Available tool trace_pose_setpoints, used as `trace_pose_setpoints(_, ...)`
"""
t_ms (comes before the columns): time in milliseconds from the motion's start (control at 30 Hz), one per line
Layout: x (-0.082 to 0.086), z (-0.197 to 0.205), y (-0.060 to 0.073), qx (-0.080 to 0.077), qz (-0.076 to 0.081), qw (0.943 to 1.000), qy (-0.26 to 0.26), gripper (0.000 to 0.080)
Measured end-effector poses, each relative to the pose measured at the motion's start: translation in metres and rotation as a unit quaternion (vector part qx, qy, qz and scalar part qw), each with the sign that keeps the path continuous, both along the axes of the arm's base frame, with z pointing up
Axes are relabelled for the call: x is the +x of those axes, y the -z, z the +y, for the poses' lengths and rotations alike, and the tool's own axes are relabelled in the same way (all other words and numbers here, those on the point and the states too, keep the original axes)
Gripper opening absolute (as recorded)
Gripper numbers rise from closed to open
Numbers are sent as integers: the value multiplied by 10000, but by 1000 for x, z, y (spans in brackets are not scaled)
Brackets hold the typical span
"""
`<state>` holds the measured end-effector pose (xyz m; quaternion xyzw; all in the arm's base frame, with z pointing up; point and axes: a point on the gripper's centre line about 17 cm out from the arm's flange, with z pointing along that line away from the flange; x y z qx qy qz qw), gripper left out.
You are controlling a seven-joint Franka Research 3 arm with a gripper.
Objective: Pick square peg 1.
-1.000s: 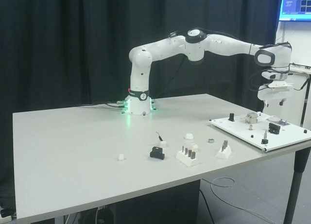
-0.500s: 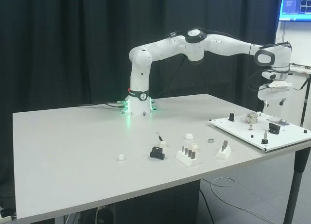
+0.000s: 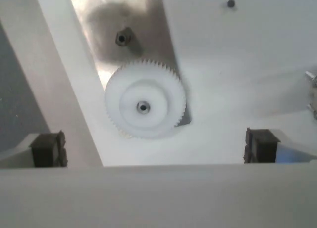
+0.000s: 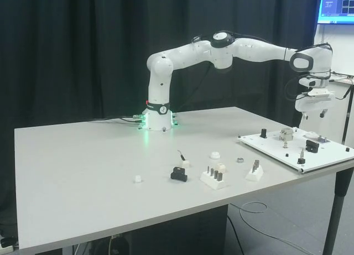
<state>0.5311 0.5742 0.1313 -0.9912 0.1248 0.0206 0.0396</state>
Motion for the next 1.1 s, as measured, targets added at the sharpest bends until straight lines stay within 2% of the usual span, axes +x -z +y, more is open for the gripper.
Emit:
trace_pose_setpoints(400,12,-16,-15,-103,-100,9999,-25,800)
trace_pose_setpoints(567,20,-33,-21,-219,-120,9996,-90,800)
trace_pose_setpoints(733,28,-60,-26,-449,-98,9988,-157,800)
trace_pose_setpoints(1100,43,-139,-32,-1144,119,9930,-269,800)
